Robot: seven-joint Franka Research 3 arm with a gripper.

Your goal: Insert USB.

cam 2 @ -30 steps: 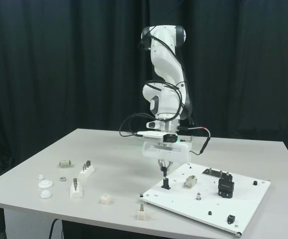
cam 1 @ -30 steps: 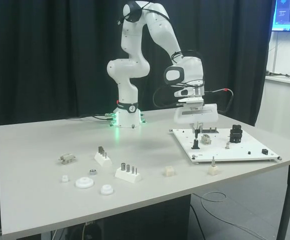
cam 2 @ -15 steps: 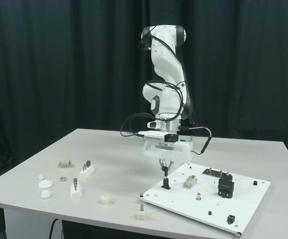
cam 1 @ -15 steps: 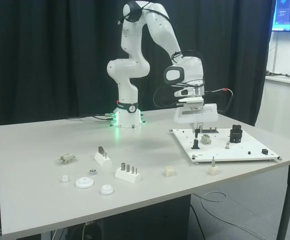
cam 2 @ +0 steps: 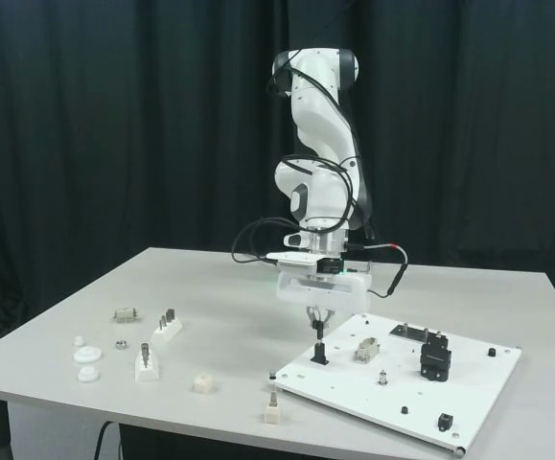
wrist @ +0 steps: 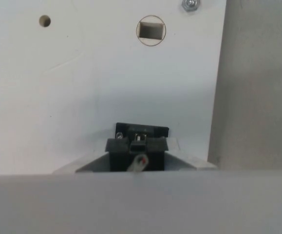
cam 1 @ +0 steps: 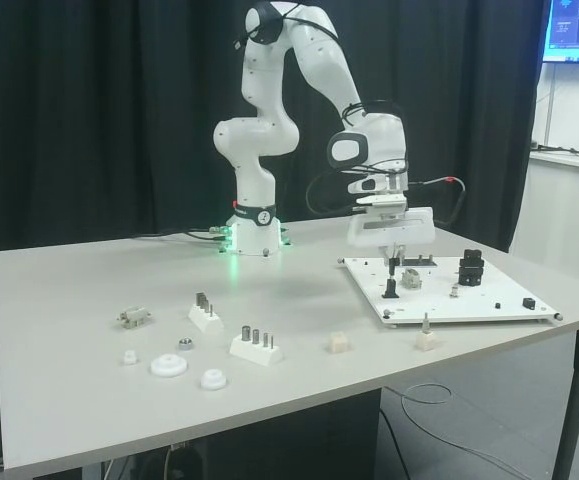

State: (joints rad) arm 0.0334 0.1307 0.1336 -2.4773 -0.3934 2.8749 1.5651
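The claw [cam 2: 317, 322] hangs directly above the black USB socket [cam 2: 320, 354] and is closed on the USB plug [cam 2: 318, 329], which points straight down with its tip just above the socket, not yet seated. Only the wrist view confirms the alignment: there the plug [wrist: 138, 161] sits over the socket [wrist: 141, 141] opening, with a square hole [wrist: 150, 29] and a screw [wrist: 190, 4] in the board further off. That view does not show the fingers themselves; the room views do.

The socket stands on the white board [cam 2: 469, 412], near the board corner closest to the claw. Beyond the claw on the same board, the second room view shows a small grey connector block [cam 2: 365, 351], a black clamp block [cam 2: 435, 361] and a low black plate [cam 2: 408, 332]; the first room view partly hides these behind the claw [cam 1: 393, 260].

Just off the board edge, near the claw, a small white peg stand [cam 2: 272, 410] sits on the grey table [cam 2: 210, 307]. Further away lie a white cube [cam 2: 202, 382], a white block with pins [cam 2: 144, 368], a second pin block [cam 2: 167, 328], white gears [cam 2: 88, 358], a metal nut [cam 2: 121, 344] and a small grey connector [cam 2: 125, 313]. The first room view alone shows the green light at the arm base [cam 1: 252, 238].
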